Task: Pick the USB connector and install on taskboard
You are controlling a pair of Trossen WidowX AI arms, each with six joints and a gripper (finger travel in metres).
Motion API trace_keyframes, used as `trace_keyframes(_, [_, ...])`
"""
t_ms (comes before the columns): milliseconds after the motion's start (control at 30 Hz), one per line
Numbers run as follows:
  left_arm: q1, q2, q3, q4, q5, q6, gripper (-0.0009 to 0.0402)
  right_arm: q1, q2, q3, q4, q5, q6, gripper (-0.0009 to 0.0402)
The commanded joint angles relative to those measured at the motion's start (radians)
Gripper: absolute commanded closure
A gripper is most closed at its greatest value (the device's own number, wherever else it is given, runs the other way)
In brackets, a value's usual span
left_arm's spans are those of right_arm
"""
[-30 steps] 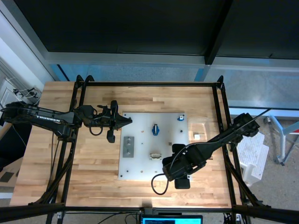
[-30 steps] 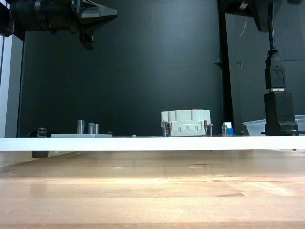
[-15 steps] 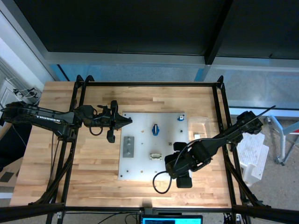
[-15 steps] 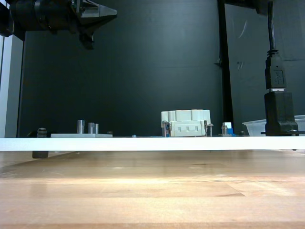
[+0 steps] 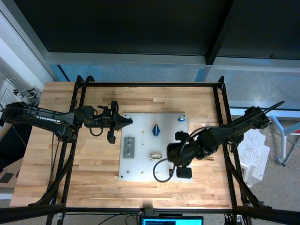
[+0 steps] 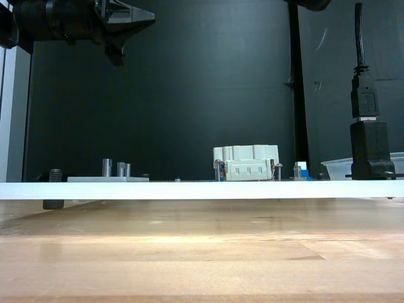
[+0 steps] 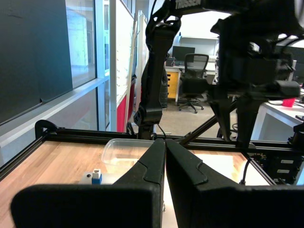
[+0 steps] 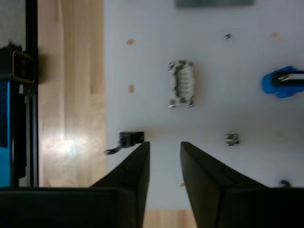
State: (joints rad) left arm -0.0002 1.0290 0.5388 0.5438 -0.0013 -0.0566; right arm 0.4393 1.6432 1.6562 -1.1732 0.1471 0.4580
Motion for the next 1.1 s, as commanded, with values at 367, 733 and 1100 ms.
trace_keyframes(367, [0.0,0.0,0.0,0.0,0.0,0.0,0.0393,-0.185,-0.118,-0.101,0.119,-0.017,-0.171,0.0392])
trace_keyframes(733, [0.0,0.0,0.0,0.0,0.0,0.0,0.0393,-0.317,-0.306,-0.317,0.328,-0.048,-0.312,0.0393])
trace_keyframes(1100, [0.0,0.0,0.0,0.0,0.0,0.0,0.0393,-0.397,-0.454,-0.524,0.662,-0.053,-0.383,0.0393])
